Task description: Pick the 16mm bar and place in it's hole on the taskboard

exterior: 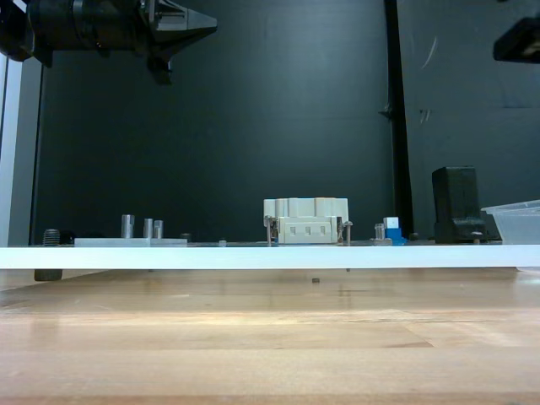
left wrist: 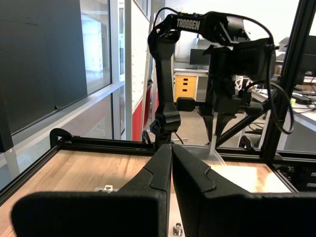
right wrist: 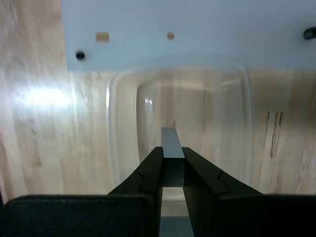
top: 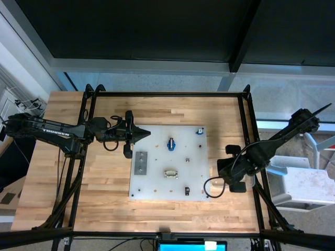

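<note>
The right gripper [right wrist: 172, 154] hangs over the clear tray [right wrist: 123, 128] that sits on the table just off the right edge of the taskboard [top: 157, 180], its jaws clamped on the 16mm bar [right wrist: 171, 140]. The bar is clear of the board and not in any seat. It lies along the fingers and sticks out past their tips toward the tray floor, so its long axis is close to upright, with the free end down. That hold probably leaves the lower end bare for entering a hole. The left gripper [top: 147, 133] is raised over the board's left edge, near the grey block [top: 141, 163], jaws pressed together on nothing and pointing across toward the right arm, seemingly parked out of the way
</note>
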Tool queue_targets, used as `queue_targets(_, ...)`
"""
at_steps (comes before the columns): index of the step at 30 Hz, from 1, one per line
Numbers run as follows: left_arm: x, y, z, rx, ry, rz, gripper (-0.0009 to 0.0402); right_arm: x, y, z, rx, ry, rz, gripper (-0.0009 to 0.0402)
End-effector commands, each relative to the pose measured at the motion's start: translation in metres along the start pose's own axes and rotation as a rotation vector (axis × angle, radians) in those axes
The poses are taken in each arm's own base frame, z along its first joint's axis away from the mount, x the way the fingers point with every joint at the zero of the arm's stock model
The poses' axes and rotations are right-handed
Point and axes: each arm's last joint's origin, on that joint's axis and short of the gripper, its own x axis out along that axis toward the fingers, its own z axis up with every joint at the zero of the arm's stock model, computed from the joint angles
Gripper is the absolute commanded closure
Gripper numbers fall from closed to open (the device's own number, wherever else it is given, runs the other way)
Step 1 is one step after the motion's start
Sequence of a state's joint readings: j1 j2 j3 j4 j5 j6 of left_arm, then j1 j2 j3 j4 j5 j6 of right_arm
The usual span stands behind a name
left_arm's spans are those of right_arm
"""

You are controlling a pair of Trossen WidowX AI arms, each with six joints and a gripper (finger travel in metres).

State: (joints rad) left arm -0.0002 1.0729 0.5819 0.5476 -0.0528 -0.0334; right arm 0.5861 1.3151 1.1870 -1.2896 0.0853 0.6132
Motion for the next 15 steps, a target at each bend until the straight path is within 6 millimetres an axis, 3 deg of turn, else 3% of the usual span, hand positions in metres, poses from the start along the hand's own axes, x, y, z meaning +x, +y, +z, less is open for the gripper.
queue_targets(1, 0.0, 0.0, 0.0, 0.0, 0.0, 0.0, 0.0393, -0.001, 0.003, 0.012, 0.024, 0.01, -0.008, 0.0393)
queue_targets(15, 0.0, 0.0, 0.0, 0.0, 0.0, 0.0, 0.0393, 0.003, 0.017, 0.077, 0.113, 0.015, -0.019, 0.0393)
